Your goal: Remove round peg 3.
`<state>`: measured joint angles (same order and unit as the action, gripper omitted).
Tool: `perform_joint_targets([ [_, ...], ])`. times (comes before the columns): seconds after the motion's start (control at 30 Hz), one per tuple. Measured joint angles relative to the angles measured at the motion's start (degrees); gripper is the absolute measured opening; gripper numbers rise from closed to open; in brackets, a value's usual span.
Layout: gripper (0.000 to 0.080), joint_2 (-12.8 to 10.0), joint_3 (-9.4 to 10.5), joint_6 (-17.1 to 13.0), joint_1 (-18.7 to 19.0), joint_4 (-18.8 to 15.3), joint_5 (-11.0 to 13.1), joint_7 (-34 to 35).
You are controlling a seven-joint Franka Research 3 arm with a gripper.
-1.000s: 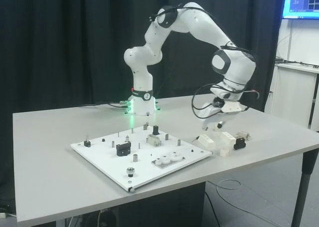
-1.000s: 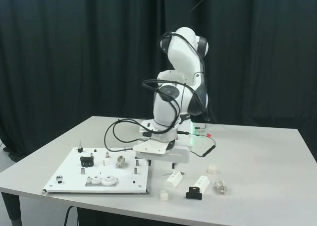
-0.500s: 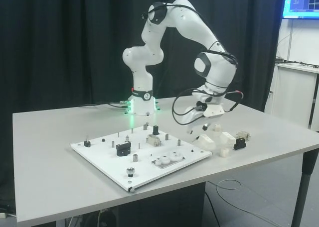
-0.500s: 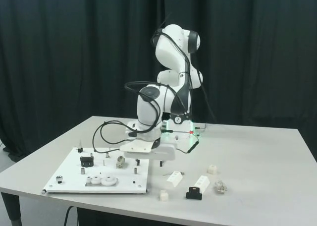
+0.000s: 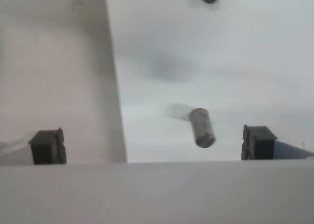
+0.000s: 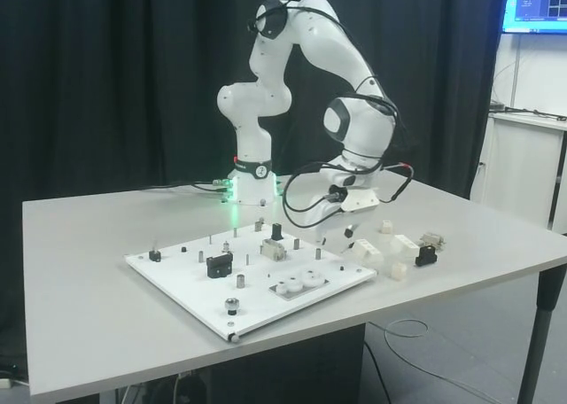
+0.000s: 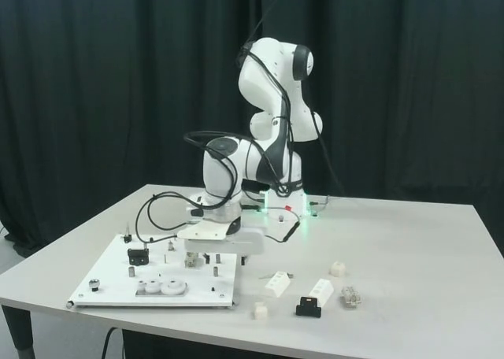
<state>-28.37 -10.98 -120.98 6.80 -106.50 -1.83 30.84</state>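
1. While the white robot arm (image 6: 292, 32) bends low over the grey desk (image 6: 80, 244), the flat white square assembly board (image 6: 177, 275) lies near the desk's front edge, with bare desk to its left and behind it.
2. Standing in the board are small grey pegs, a black block (image 6: 219, 264) and a pair of white gears (image 6: 299, 285) set in a shallow recess.
3. Just past the board's right edge, loose white blocks (image 6: 390, 244) and a black connector (image 6: 426, 256) lie on the desk, well clear of the far right edge.
4. Seen from the wrist, the jaws (image 5: 152, 145) stand wide open and hold nothing; one black fingertip (image 5: 47, 146) hangs past the board's edge, the other over the board.
5. Between them, nearer one fingertip, a short grey round peg (image 5: 202, 127) stands upright in the board, untouched.
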Motion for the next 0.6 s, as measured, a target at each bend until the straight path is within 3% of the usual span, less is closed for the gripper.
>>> perform_joint_targets([
  [0.6, 0.0800, 1.62, -0.25, -7.31, -3.07, -5.15, 1.04, -4.02],
])
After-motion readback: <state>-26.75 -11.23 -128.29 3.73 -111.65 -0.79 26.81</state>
